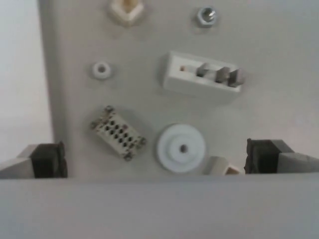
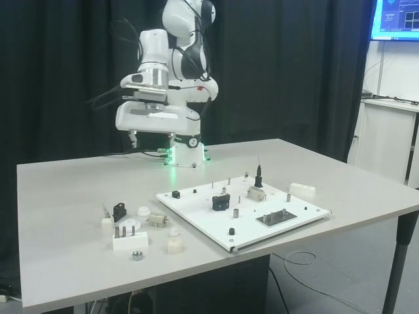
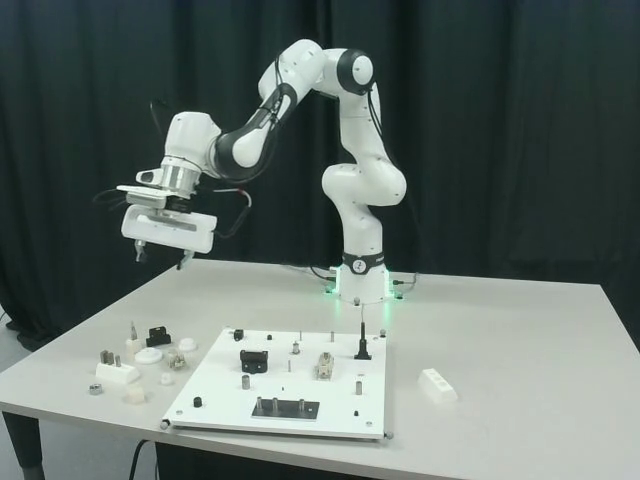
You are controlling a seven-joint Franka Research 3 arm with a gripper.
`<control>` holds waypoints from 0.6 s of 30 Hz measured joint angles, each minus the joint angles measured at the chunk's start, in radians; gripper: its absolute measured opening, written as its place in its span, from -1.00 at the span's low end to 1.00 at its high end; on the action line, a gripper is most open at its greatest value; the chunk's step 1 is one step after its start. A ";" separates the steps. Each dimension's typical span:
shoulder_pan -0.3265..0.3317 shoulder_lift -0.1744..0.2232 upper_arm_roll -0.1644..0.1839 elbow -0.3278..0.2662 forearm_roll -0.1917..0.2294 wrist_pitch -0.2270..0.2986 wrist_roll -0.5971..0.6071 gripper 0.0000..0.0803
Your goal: Pick Ethernet.
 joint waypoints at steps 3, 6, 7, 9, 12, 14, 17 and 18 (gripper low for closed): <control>-0.016 0.024 0.000 0.024 0.023 -0.003 -0.031 0.99; -0.030 0.047 0.000 0.048 0.042 -0.008 -0.078 0.99; -0.034 0.054 0.000 0.055 0.050 -0.009 -0.091 0.99; -0.043 0.070 0.000 0.070 0.074 -0.009 -0.099 0.99; -0.058 0.091 0.000 0.090 0.111 -0.010 -0.098 0.99; -0.071 0.107 0.000 0.106 0.141 -0.012 -0.094 0.99; -0.091 0.129 -0.001 0.126 0.176 -0.024 -0.091 0.99; -0.098 0.137 -0.001 0.134 0.186 -0.032 -0.091 0.99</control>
